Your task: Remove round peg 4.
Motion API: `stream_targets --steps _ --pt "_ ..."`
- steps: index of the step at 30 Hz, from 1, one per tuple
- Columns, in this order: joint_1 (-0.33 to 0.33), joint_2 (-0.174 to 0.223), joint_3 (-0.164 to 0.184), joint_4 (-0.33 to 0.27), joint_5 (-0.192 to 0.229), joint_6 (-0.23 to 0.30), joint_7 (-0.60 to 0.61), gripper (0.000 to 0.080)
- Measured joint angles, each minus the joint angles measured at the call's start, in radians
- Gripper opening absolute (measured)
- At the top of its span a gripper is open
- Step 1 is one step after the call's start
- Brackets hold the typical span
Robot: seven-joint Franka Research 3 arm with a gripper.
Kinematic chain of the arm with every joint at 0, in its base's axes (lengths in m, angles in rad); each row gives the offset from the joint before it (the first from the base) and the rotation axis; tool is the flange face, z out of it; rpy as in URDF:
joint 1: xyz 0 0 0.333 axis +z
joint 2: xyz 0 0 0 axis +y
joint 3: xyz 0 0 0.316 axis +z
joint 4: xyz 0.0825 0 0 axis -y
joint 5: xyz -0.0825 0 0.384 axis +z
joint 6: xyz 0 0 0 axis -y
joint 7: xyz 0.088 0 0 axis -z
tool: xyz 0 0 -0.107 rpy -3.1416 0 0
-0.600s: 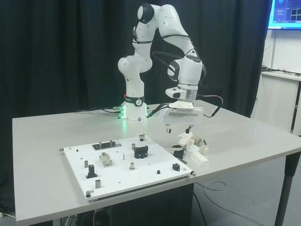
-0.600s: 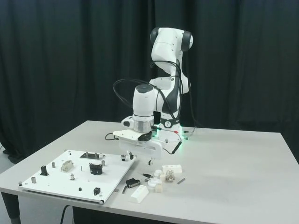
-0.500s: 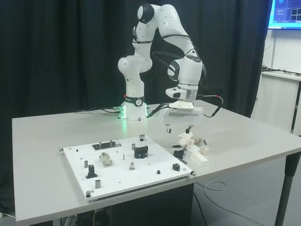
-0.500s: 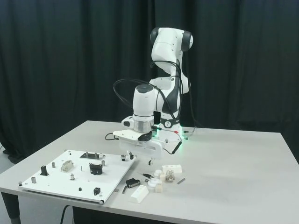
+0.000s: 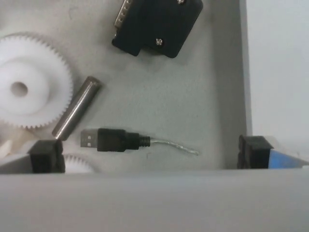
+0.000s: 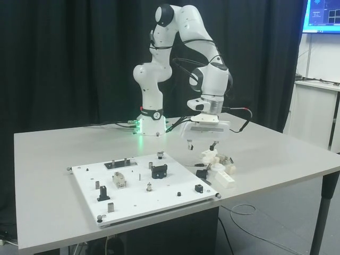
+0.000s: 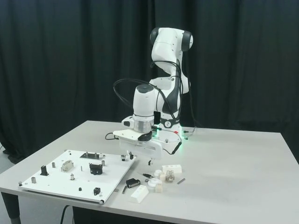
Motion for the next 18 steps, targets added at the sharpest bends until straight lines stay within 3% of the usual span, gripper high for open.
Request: stream_targets --steps 18 --pt "-0.009 -0.002 0.0 0.0 -0.011 0.014 0.001 0.08"
